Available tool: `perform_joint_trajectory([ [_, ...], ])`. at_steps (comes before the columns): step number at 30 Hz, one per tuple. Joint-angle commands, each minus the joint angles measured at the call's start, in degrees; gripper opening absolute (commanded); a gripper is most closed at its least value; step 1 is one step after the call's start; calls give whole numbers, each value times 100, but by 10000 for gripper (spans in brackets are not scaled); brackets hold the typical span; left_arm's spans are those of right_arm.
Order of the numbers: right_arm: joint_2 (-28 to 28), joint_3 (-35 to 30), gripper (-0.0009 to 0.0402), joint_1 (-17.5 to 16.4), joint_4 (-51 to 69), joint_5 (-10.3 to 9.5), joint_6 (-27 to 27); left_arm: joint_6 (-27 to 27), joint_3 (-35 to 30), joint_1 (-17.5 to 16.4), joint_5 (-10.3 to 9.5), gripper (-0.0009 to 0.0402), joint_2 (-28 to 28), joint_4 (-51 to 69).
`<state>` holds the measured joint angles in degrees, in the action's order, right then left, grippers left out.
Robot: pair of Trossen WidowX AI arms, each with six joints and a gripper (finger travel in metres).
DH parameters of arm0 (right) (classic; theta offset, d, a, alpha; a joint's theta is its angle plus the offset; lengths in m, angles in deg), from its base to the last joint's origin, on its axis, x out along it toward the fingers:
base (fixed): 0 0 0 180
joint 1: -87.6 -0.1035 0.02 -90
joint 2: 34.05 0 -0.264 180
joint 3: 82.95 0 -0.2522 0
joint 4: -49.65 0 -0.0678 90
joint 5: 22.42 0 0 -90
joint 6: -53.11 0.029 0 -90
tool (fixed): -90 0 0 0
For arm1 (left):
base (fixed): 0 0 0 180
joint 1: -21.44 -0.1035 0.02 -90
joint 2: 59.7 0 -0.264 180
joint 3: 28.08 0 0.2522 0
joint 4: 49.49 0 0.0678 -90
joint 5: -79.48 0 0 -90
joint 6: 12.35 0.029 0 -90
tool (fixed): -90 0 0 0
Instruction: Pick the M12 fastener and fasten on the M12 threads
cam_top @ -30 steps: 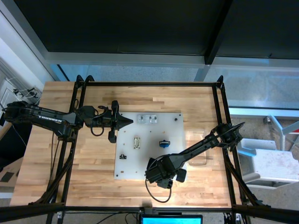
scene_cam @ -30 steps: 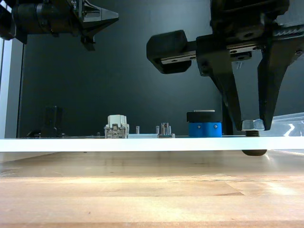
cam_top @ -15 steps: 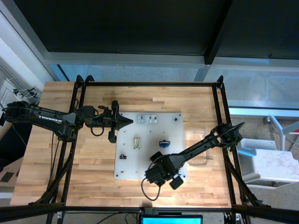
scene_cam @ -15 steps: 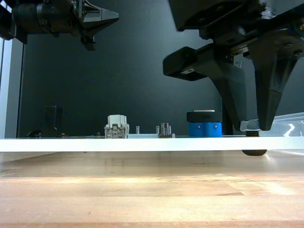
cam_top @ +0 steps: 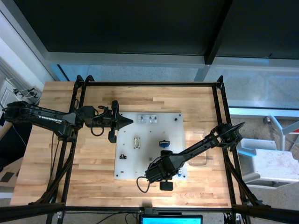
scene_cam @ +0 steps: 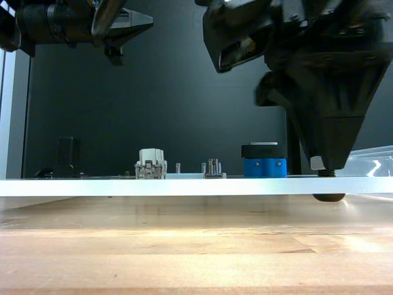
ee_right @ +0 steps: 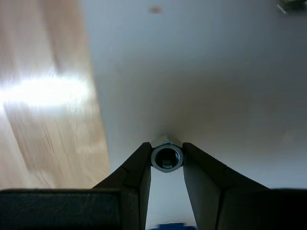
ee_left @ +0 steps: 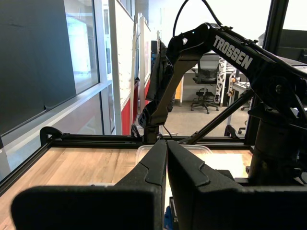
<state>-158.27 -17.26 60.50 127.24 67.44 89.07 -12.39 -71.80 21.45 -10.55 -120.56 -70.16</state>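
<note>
right gripper's (ee_right: 166,149) nut (ee_right: 167,158) on stud (scene_cam: 326,174), left gripper (ee_left: 166,143) aloft

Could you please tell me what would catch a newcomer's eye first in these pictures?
The right end effector dominates the low view, pinching the small silver nut on top of the black stud at the near right edge of the white board. The left end effector hangs shut, high over that board's left edge.
</note>
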Motion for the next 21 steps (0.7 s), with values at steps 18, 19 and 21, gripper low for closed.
perform_joint_trajectory([
  [18, -4, 0, 41, 9, -28, 11, 5228, 0, 0, -2, 2, 0, 0, 0],
  [19, -4, 0, 41, 9, -37, 11, 5436, 0, 0, -2, 2, 0, 0, 0],
  [21, -4, 0, 41, 7, -50, 11, 5906, 0, 0, 0, 2, 0, 0, 0],
])
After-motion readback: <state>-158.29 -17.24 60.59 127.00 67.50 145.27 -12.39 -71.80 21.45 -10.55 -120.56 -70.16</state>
